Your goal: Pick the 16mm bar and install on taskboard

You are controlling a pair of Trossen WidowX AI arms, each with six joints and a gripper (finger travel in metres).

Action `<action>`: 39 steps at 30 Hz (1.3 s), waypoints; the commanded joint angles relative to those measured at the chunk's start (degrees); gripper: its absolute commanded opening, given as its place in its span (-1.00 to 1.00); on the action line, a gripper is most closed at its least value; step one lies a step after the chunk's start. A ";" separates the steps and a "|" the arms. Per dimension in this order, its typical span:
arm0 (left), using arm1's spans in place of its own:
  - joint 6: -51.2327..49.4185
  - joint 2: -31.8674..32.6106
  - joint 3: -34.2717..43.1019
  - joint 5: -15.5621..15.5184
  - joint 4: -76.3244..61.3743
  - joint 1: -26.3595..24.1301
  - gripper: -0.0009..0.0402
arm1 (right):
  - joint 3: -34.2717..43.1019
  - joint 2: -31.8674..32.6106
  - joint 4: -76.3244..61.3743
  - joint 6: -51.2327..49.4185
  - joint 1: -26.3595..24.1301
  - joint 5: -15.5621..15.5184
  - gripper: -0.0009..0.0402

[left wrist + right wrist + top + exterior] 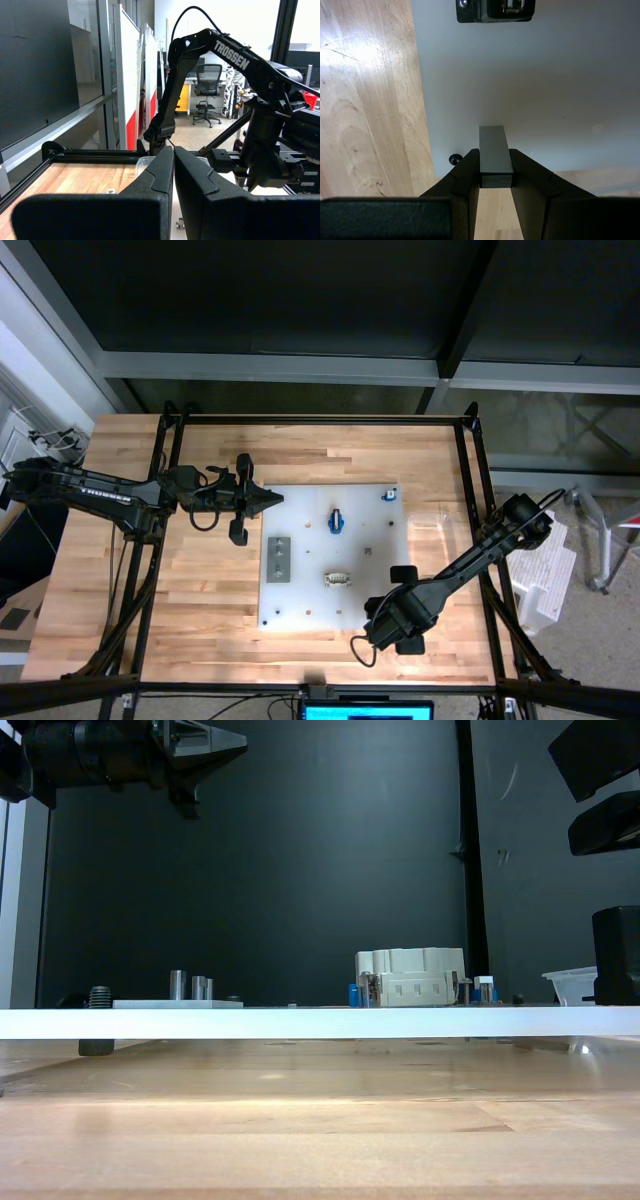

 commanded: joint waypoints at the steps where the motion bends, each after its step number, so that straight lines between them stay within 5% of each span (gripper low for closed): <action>1: 0.00 0.02 0.00 0.02 0.02 0.02 -0.96 | -0.59 0.00 0.83 0.20 0.02 -0.35 -0.96; 27: 0.00 0.02 0.00 0.00 0.00 0.02 -0.96 | -4.04 0.00 4.61 0.09 0.02 0.07 -0.95; 39: 0.00 0.02 0.00 0.02 0.00 0.02 -0.96 | -4.02 0.00 4.76 0.04 0.02 1.20 -0.62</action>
